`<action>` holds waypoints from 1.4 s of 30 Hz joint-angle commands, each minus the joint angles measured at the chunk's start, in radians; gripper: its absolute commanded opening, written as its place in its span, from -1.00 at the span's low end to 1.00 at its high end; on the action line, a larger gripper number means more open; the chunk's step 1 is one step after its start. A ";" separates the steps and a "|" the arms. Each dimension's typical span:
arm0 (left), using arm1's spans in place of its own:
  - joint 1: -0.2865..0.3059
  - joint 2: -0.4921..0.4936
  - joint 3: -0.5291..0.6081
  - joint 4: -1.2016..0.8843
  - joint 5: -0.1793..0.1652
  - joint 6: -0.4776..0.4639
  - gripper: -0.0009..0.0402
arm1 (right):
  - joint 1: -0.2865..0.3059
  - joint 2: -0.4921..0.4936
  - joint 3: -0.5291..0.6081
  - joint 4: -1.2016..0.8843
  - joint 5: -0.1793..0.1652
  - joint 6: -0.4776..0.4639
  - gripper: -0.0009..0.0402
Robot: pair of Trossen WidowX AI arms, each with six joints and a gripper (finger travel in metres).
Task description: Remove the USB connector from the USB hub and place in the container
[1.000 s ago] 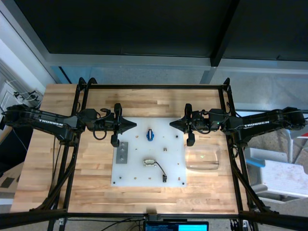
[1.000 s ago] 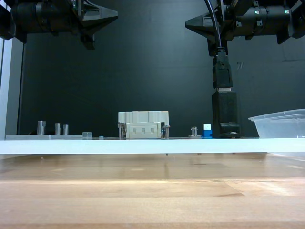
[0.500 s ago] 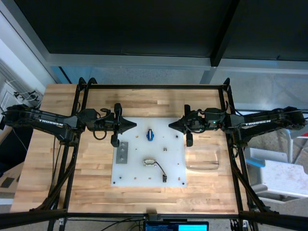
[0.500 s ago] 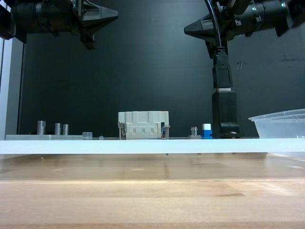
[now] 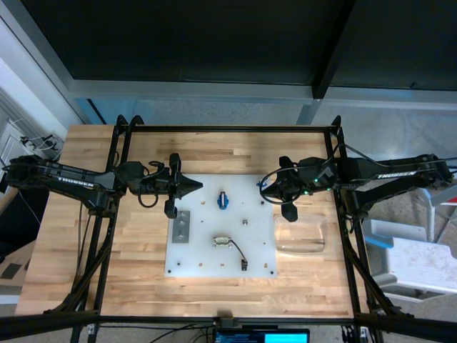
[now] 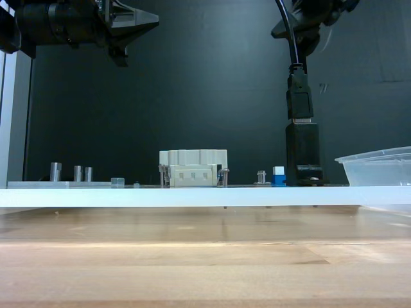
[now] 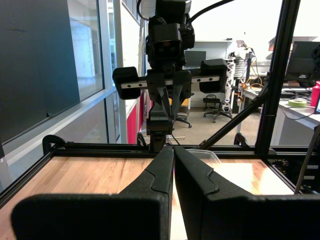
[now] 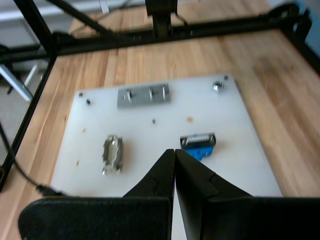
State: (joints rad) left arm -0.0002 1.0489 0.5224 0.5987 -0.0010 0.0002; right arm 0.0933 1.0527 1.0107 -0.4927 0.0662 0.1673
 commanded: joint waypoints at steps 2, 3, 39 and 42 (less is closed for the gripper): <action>0.000 0.000 0.000 0.000 0.000 0.000 -0.95 | 0.046 0.043 0.089 -0.176 0.063 0.019 -0.96; 0.000 0.000 0.000 0.000 0.000 0.000 -0.95 | 0.062 0.058 0.110 -0.214 0.089 0.024 -0.96; 0.000 0.000 0.000 0.000 0.000 0.000 -0.95 | 0.447 0.515 0.522 -0.552 0.142 0.316 -0.96; 0.000 0.000 0.000 0.000 0.000 0.000 -0.95 | 0.460 0.547 0.542 -0.557 0.142 0.331 -0.96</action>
